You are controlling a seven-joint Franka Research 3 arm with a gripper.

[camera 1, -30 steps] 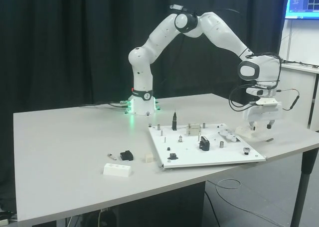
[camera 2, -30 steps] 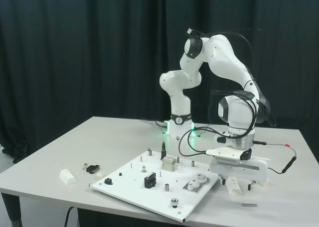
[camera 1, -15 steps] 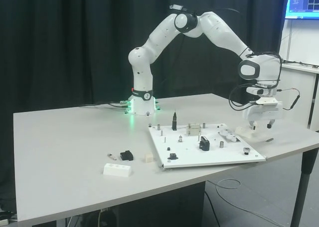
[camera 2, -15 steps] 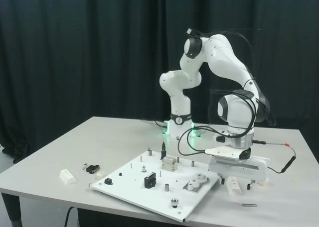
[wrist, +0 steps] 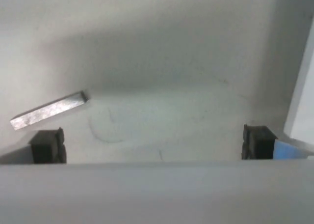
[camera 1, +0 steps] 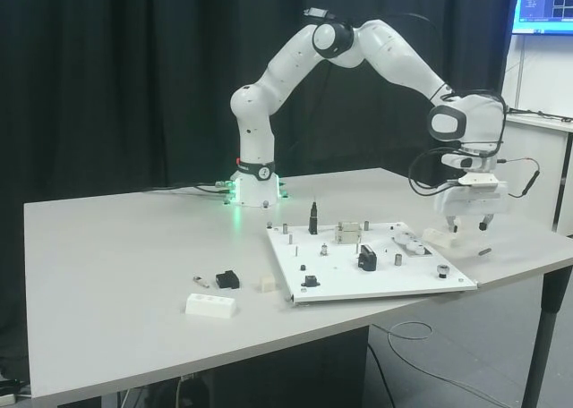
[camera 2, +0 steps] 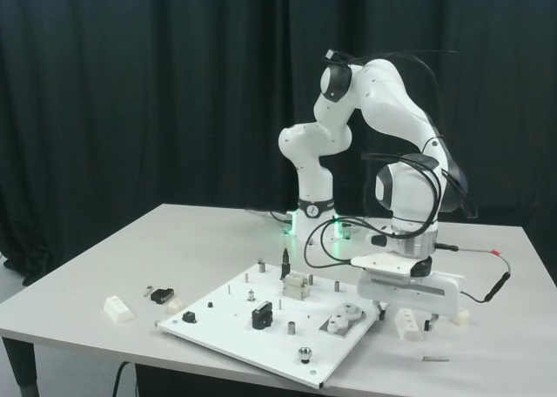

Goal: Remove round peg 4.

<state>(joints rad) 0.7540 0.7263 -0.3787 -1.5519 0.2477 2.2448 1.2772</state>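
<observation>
White board (camera 2: 228, 320) carries small fixtures: black block (camera 2: 260, 315), grey block (camera 2: 297, 286), short upright pegs (camera 2: 292, 328).

Round peg (wrist: 49, 109): thin grey metal bar, lying flat on the bare table (camera 1: 116, 247), off the board, near the table's edge below the gripper (camera 2: 407, 315); also seen as a small sliver (camera 2: 435, 359).

Gripper hovers above it, jaws spread wide, holding nothing; black fingertips (wrist: 47, 145) clear of the peg.

Small white block (camera 1: 211, 305) and black part (camera 1: 227, 278) lie well apart. Black curtain (camera 2: 130, 92) behind; green light (camera 1: 235, 191) at the arm's base.
</observation>
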